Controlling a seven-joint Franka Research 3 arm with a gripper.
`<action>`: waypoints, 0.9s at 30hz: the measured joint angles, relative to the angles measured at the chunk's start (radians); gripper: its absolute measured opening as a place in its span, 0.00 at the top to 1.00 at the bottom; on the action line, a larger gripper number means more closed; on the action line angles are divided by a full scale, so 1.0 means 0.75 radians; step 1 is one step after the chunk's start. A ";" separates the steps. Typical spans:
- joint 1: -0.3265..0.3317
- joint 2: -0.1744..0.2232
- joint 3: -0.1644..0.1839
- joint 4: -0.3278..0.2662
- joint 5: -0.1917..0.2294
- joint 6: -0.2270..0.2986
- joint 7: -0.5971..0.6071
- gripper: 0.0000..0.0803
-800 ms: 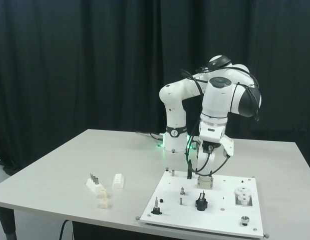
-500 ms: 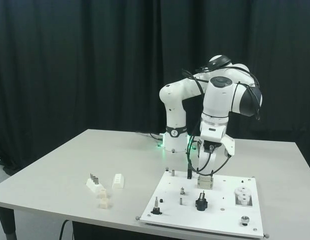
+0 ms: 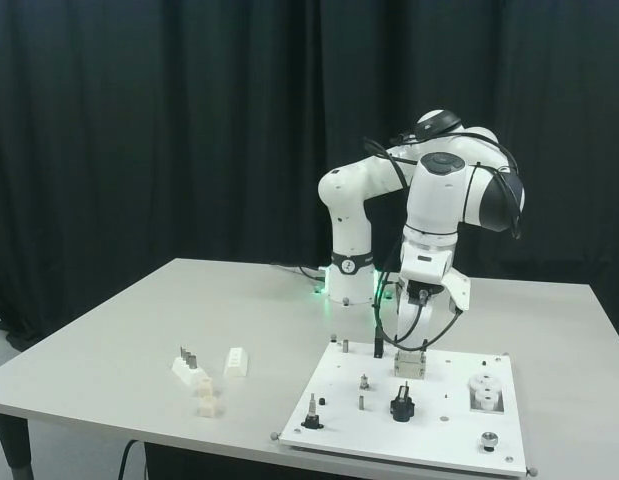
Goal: Place D-SUB.
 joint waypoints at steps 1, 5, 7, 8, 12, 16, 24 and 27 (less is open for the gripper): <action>0.000 0.000 0.000 0.000 0.000 -0.001 0.009 0.81; 0.002 -0.004 0.000 0.002 0.004 -0.004 0.051 0.81; 0.003 -0.005 -0.001 0.003 0.007 -0.006 0.084 0.81; 0.004 -0.006 -0.002 0.003 0.009 -0.007 0.114 0.81; 0.008 -0.009 -0.008 0.003 0.019 -0.011 0.299 0.81; 0.011 -0.015 -0.012 0.003 0.032 -0.017 0.424 0.81; 0.012 -0.018 -0.017 0.003 0.037 -0.024 0.451 0.81; 0.012 -0.018 -0.017 0.002 0.037 -0.026 0.458 0.81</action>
